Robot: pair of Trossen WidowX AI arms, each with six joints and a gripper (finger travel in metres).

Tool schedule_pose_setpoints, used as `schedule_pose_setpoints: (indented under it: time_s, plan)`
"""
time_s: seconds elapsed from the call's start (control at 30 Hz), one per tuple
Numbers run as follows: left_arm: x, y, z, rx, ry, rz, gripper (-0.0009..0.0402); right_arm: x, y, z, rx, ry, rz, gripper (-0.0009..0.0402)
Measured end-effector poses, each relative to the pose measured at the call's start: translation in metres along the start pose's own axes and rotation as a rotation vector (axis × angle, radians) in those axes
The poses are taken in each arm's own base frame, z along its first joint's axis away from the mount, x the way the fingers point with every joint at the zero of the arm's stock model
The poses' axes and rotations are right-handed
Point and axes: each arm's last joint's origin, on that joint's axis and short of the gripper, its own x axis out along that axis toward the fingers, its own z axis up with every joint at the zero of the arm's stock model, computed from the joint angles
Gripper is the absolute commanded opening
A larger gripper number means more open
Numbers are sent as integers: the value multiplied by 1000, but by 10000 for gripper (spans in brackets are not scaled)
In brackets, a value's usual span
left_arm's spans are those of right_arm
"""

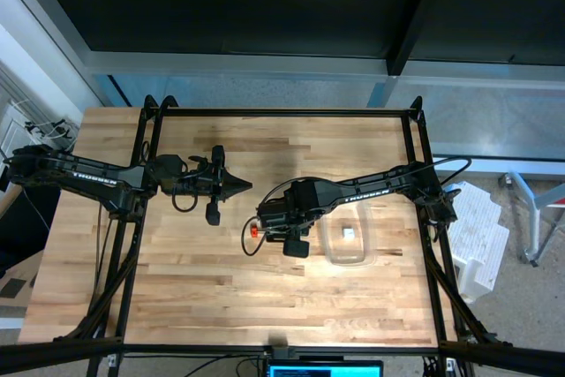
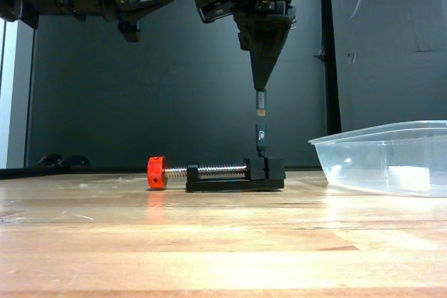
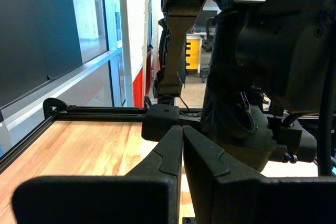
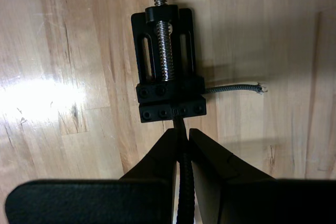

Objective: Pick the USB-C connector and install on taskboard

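Note:
The taskboard (image 2: 234,176) is a small black block with a threaded screw and a red-orange knob (image 2: 157,172), lying on the wooden table. My right gripper (image 2: 260,90) points straight down above its block end, shut on the USB-C connector (image 2: 261,105). The plug's tip hangs a short way above a dark upright piece (image 2: 261,141) that stands on the board. In the right wrist view the connector (image 4: 180,123) shows between the shut fingers, just short of the taskboard (image 4: 168,66). My left gripper (image 1: 238,185) hovers shut and empty at the table's middle left, seen also from the left wrist (image 3: 182,135).
A clear plastic tray (image 2: 363,162) stands right of the taskboard and holds a small white piece (image 1: 349,232). A short braided cable end (image 4: 233,88) sticks out from the board's side. Black frame rails (image 1: 282,113) run round the table's edges.

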Motion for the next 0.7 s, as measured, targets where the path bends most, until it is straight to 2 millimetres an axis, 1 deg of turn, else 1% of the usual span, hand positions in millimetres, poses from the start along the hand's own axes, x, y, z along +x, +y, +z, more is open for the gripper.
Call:
schedule_pose_setpoints:
  time_s: [0.33, 0.7]
  plan:
    - [0, 0, 0, 0, 0, 0, 0, 1, 1, 0, -4, -11, -22, 0]
    - [0, 0, 0, 0, 0, 0, 0, 9, 2, -1, -4, -6, -15, 0]
